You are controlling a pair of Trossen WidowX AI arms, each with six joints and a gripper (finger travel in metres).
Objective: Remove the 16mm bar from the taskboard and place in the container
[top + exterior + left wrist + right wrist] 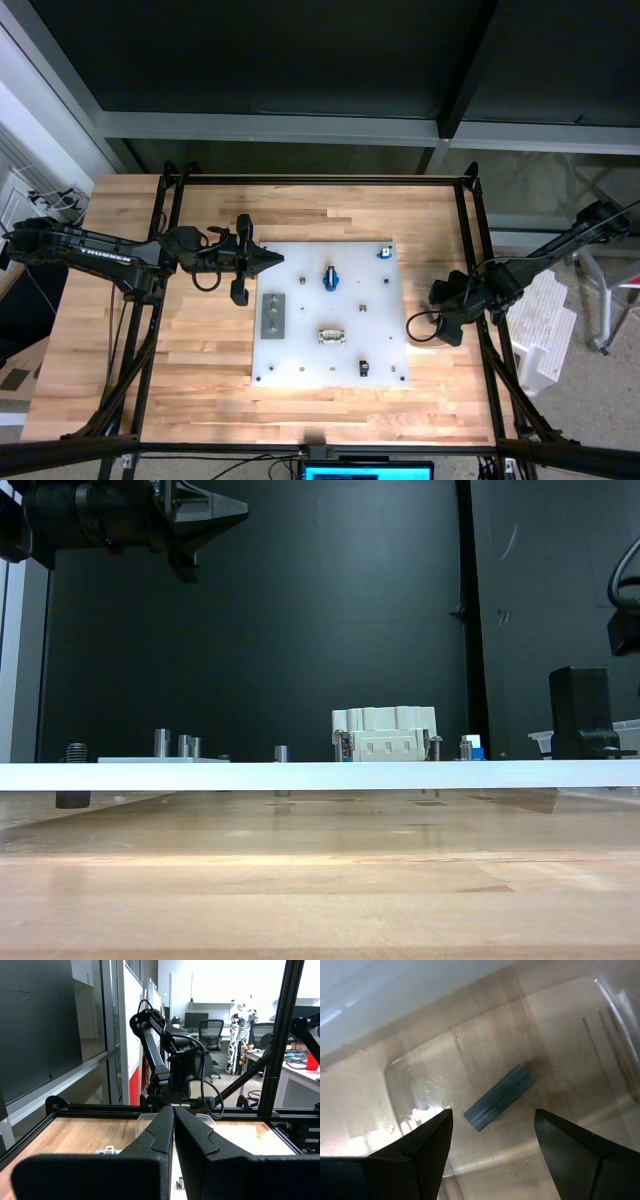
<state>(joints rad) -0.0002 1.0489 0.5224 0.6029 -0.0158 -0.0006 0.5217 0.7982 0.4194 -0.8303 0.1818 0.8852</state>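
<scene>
**A:** From above first. Whereabouts of the left hand (pixel 268 262)?

**B:** Over the far left edge of the taskboard (pixel 300 345), pointing right. Right hand (pixel 448 325) just off the board's right edge, pointing down at the wooden surface (pixel 200 380).

**A:** And on the board itself?

**B:** Grey block (pixel 273 315) at the left, blue knob (pixel 331 277) farther back, beige connector (pixel 332 336) near the middle, black upright part (pixel 365 368) by the near edge. Bar too small to pick out from up there.

**A:** From surface height?

**B:** Left hand high at the left, well clear of the board. Connector standing on the board's white edge, black upright part to its right. Only a sliver of the right hand at the right border.

**A:** Along the left hand?

**B:** Fingers (pixel 155 1135) pressed together, nothing between them. Beyond them the right arm (pixel 160 1050), bent downward across the board.

**A:** Along the right hand?

**B:** Spread wide, holding nothing. Beneath it the 16mm bar (pixel 500 1097), lying flat and aslant on the floor of the container (pixel 395 1067), touching neither finger.
</scene>
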